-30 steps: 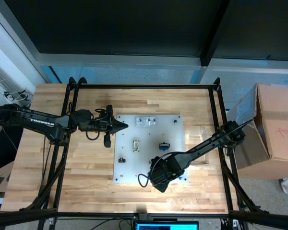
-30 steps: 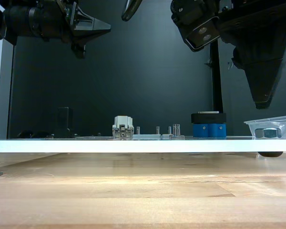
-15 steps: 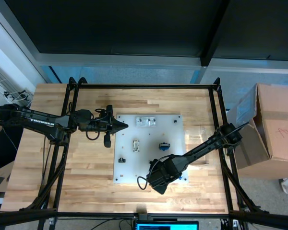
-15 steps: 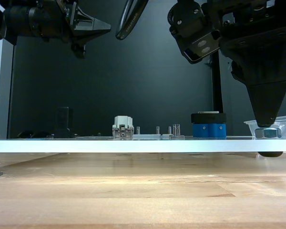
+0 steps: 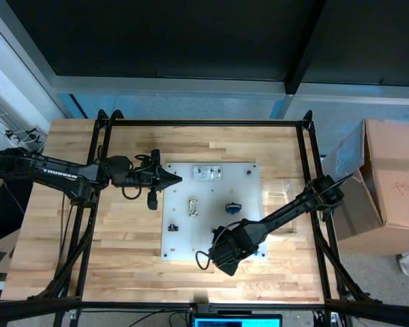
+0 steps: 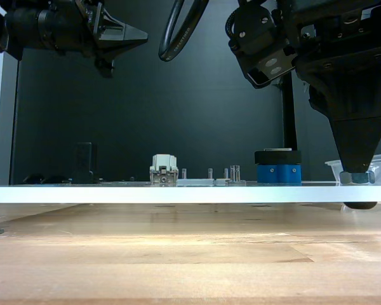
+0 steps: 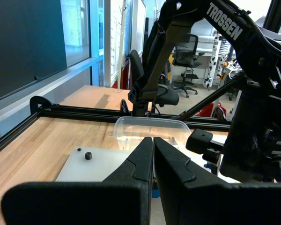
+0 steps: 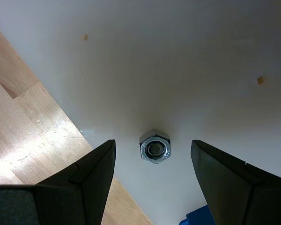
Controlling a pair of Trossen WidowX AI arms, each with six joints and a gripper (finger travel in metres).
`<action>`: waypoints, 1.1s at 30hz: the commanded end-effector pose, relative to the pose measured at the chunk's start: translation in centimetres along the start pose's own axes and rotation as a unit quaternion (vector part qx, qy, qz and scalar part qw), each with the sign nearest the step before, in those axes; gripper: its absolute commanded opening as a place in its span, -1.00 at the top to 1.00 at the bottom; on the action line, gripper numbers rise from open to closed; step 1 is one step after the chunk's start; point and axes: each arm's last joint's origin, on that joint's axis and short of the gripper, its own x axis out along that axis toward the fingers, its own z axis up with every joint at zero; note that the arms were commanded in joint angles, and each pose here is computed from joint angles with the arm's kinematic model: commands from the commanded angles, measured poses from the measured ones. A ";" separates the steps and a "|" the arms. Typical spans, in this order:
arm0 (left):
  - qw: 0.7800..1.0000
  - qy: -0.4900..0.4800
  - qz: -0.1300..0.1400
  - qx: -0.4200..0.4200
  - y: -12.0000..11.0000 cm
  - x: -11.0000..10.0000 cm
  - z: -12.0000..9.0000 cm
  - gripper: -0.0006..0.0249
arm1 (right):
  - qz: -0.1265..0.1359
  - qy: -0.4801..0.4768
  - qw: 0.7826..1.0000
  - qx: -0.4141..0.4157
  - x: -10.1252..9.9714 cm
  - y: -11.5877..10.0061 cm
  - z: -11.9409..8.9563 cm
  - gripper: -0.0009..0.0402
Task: Unfasten the M12 nut and place it in the container
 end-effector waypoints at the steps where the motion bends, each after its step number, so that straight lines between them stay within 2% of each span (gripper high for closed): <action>1: 1.000 0.000 0.000 0.000 0.0 0.0 0.0 0.95 | -0.001 0.000 1.000 0.000 0.1 -0.1 0.0 -0.13; 9: 1.000 0.000 0.000 0.000 0.0 0.0 0.0 0.95 | 0.002 -0.001 1.000 0.001 0.6 -0.1 -0.1 -0.09; 23: 1.000 0.000 0.000 0.000 0.0 0.0 0.0 0.95 | 0.003 -0.001 1.000 -0.004 0.6 -0.1 0.0 0.72; 28: 1.000 0.000 0.000 0.000 0.0 0.0 0.0 0.95 | 0.004 -0.002 0.999 -0.034 0.6 -0.1 0.0 0.86; 33: 1.000 0.000 0.000 0.000 0.0 0.0 0.0 0.95 | 0.007 0.003 0.995 -0.098 0.6 -0.1 0.0 0.90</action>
